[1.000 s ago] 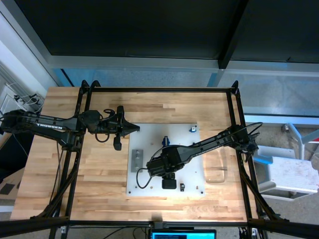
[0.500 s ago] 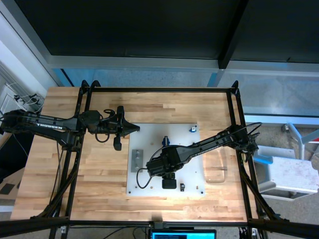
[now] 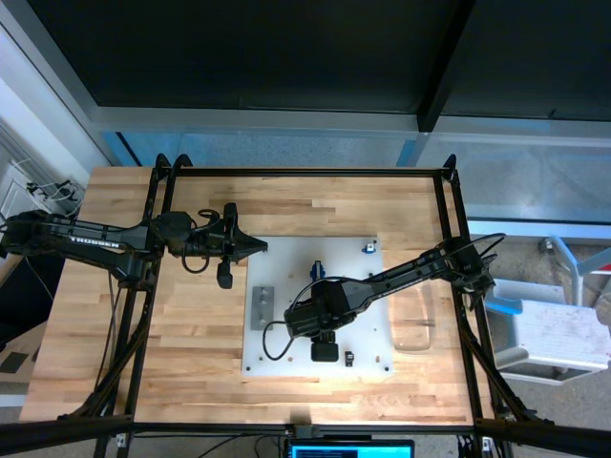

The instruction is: Pick the HAN10E connector and install in the HAN10E hub

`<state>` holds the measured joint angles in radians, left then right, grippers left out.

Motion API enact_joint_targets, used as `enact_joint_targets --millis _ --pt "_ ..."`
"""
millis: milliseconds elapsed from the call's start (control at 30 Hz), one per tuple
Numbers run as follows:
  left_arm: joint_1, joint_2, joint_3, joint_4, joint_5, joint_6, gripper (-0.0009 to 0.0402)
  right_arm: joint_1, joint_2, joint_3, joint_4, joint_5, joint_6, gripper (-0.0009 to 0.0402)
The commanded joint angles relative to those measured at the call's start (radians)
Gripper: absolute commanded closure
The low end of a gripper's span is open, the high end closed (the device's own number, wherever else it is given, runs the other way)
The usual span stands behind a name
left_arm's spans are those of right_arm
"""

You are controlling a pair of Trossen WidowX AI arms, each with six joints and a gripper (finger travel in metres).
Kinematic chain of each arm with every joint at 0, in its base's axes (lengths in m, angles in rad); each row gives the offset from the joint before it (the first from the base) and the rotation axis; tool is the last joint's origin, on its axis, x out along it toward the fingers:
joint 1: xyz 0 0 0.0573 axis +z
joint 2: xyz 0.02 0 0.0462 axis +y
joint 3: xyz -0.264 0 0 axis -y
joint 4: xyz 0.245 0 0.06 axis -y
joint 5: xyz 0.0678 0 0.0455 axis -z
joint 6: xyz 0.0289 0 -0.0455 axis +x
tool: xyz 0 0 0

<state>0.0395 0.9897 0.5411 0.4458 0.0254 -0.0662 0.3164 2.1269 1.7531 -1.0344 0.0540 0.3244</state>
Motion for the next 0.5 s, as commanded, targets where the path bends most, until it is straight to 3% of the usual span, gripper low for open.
enact_joint_targets --millis 33,267,500 --pt "0.0 0.0 0.0 0.0 0.0 0.0 0.0393 0.0 0.007 0.004 -0.003 -0.003 0.003 0.0373" --pt "0.0 0.0 0.0 0.0 0.0 0.0 0.0393 0.0 -0.006 0.005 -0.004 -0.004 0.003 0.0363" --pt "0.0 0.0 0.0 0.0 0.0 0.0 0.0393 0.0 -0.024 0.005 -0.001 -0.005 -0.004 0.029"
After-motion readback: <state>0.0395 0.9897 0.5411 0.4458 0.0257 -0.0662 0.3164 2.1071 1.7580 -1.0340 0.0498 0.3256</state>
